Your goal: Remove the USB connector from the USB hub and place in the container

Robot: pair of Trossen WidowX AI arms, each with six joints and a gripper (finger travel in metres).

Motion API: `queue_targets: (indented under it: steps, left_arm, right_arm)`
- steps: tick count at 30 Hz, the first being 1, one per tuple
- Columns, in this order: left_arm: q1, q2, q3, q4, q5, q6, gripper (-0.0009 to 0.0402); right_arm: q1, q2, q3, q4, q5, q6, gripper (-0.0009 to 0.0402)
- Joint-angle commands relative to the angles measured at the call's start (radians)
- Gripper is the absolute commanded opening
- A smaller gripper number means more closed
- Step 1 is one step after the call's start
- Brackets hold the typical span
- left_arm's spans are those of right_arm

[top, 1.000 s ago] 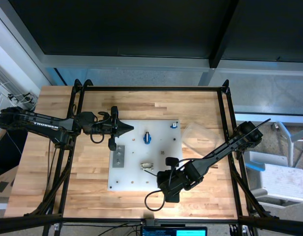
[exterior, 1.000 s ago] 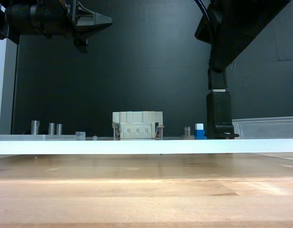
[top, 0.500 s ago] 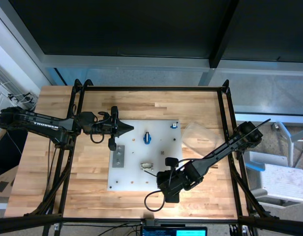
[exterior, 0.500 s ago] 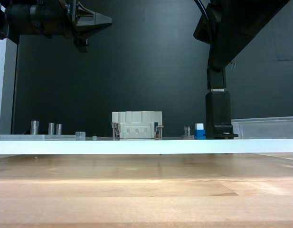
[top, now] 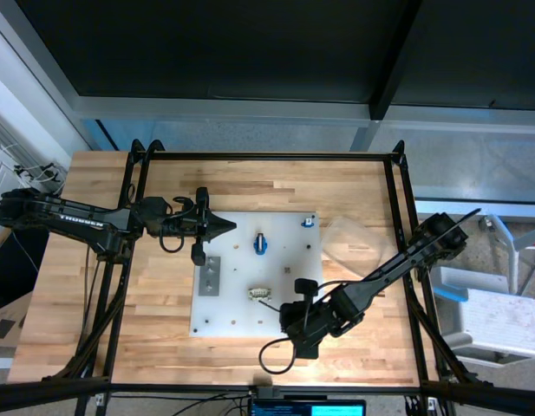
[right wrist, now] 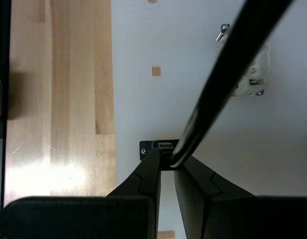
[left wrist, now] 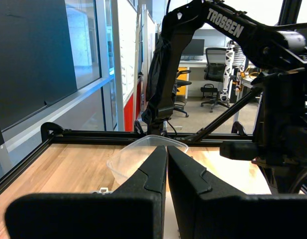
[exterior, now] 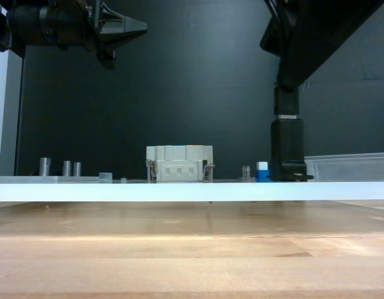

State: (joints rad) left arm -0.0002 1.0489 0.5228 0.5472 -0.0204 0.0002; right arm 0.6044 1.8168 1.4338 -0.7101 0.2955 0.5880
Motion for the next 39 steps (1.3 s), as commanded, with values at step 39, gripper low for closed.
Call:
queue_targets:
  steps: [39]
  left_arm:
    - [0.0, 0.0, 0.0, 0.0, 0.0, 0.0, 0.0001]
  right_arm:
    - [-0.044, 0.008, 0.061, -0.055, -0.06, -0.076, 0.0]
